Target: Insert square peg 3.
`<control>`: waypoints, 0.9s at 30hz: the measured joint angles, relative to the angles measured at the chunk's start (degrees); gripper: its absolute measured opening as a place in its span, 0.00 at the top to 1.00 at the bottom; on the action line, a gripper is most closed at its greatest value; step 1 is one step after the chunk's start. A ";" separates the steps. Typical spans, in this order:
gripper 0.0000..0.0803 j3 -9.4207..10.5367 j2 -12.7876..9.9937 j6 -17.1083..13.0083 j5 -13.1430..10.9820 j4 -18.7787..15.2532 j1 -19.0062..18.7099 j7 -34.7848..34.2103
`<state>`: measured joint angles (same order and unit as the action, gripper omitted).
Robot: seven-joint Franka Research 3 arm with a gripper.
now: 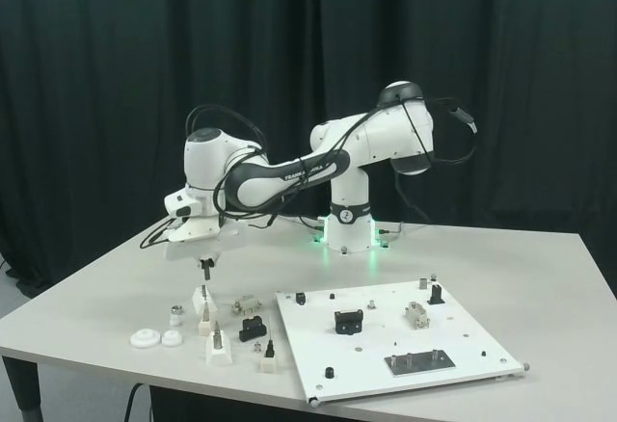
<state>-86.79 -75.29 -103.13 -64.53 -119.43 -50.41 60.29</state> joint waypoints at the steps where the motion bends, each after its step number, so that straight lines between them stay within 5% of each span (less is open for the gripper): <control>1: 0.86 -0.16 0.01 0.09 0.01 -0.02 -0.10 -0.23; 27: 0.86 -1.90 0.25 0.36 0.12 -0.11 -1.41 -1.90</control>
<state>-88.68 -75.04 -102.78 -64.41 -119.54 -51.82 58.39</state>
